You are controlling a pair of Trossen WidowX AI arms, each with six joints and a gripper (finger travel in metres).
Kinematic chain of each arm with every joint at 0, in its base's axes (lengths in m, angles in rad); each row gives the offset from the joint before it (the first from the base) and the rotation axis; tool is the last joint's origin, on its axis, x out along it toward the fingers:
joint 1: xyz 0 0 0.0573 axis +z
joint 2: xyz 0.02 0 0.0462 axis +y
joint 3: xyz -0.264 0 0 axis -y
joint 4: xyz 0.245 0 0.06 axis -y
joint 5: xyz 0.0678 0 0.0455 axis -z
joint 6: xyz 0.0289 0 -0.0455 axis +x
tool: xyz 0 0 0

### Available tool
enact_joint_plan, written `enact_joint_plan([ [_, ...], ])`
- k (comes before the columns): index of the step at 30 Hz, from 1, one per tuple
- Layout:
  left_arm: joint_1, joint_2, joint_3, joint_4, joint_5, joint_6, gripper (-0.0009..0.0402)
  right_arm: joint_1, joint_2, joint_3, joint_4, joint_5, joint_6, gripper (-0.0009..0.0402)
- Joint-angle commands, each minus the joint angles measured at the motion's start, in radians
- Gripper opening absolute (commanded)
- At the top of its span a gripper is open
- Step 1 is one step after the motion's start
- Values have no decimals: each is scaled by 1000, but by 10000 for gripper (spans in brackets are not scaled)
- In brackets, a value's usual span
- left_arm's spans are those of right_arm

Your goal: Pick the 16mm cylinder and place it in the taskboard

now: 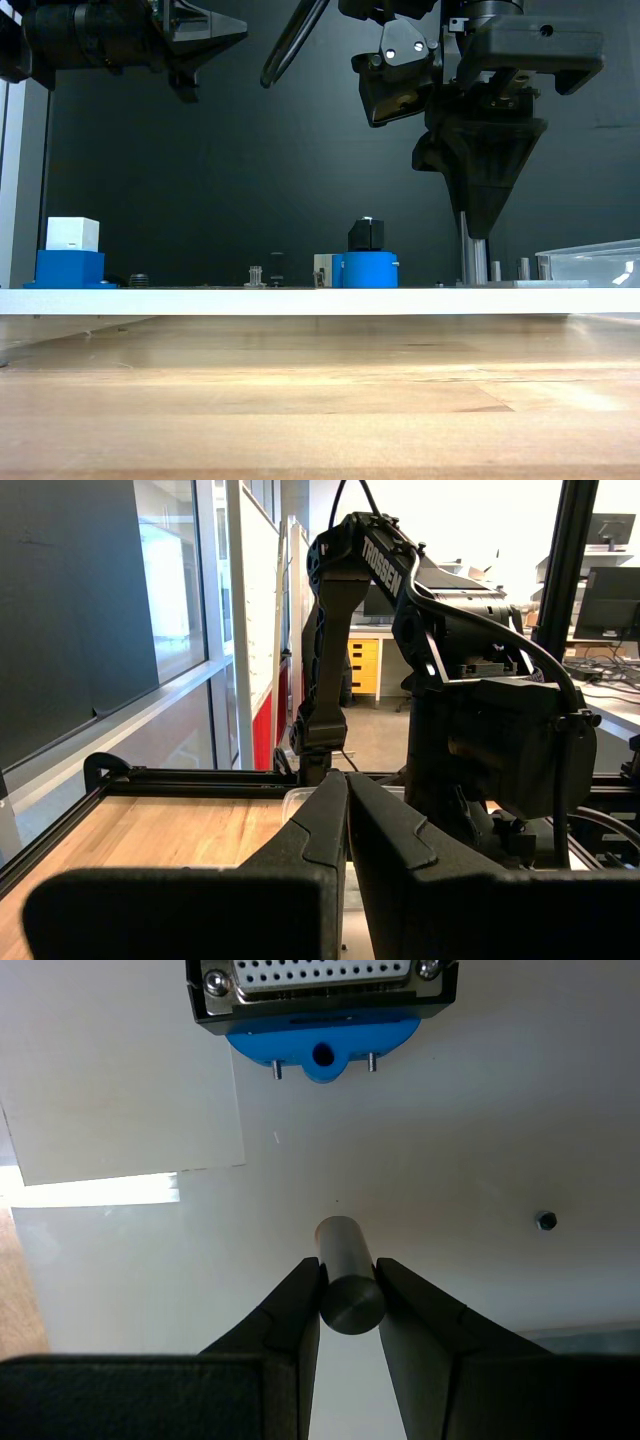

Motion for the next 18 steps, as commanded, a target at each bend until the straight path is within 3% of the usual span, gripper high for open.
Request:
enact_joint_plan([
  [1,0,0,0,0,0,0,0,0,5,-1,0,-1,1,43],
  [16,0,0,0,0,0,0,0,0,5,-3,2,-5,1,43],
  [18,0,0,0,0,0,0,0,0,5,-5,2,-20,1,43],
])
